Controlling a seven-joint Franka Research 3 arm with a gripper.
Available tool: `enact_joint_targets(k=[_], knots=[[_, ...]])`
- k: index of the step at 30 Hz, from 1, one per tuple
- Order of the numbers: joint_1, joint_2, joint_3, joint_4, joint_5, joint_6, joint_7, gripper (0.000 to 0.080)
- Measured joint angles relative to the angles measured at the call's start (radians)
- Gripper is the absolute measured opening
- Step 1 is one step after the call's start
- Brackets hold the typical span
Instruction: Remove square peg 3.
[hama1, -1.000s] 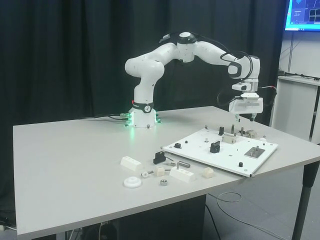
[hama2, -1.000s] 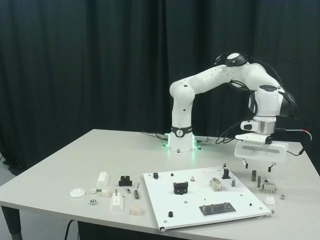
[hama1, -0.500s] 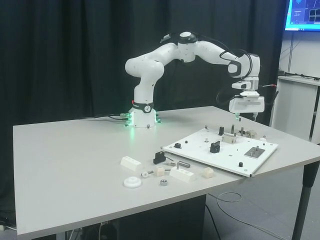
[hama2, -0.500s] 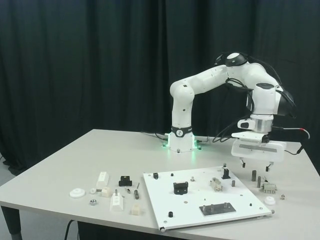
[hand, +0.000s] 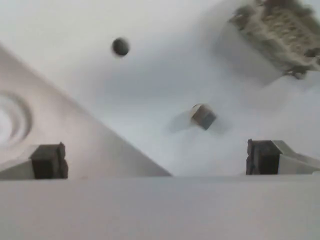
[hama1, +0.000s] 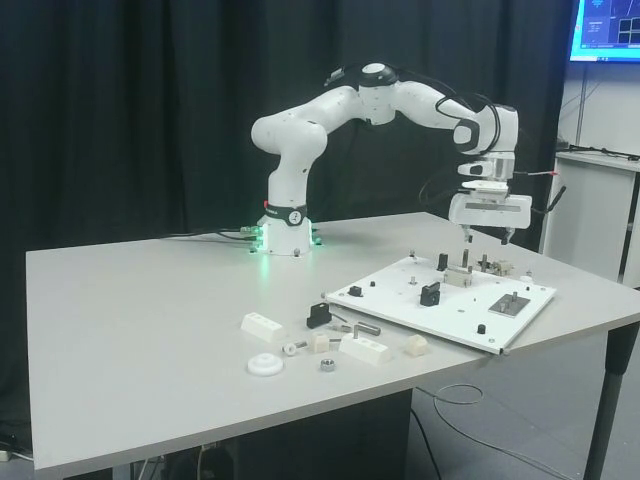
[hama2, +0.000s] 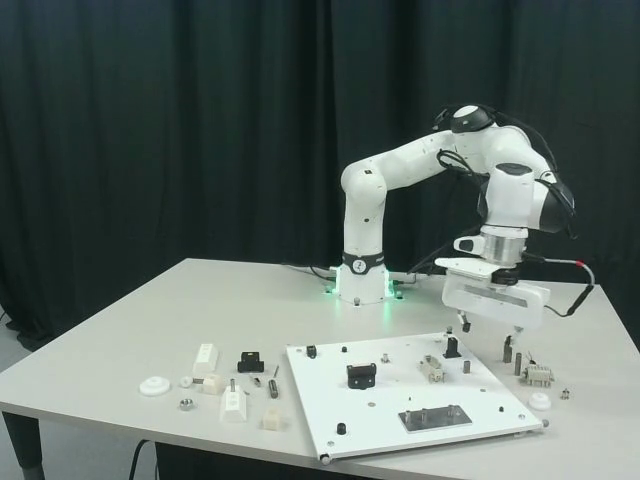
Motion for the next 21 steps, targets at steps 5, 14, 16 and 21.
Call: enact_joint_targets(k=[5, 14, 16, 21], knots=[[-0.019, 0.0, -0.005, -0.013, 0.0, -0.004, 0.165, 0.08], [-0.049, -0.001, -0.014, -0.027, 0.0, -0.016, 0.322, 0.08], [-0.055, -0.001, -0.014, -0.028, 0.0, -0.021, 0.347, 0.08], [-0.066, -0.002, -0.014, -0.03, 0.003, -0.037, 0.405, 0.08]])
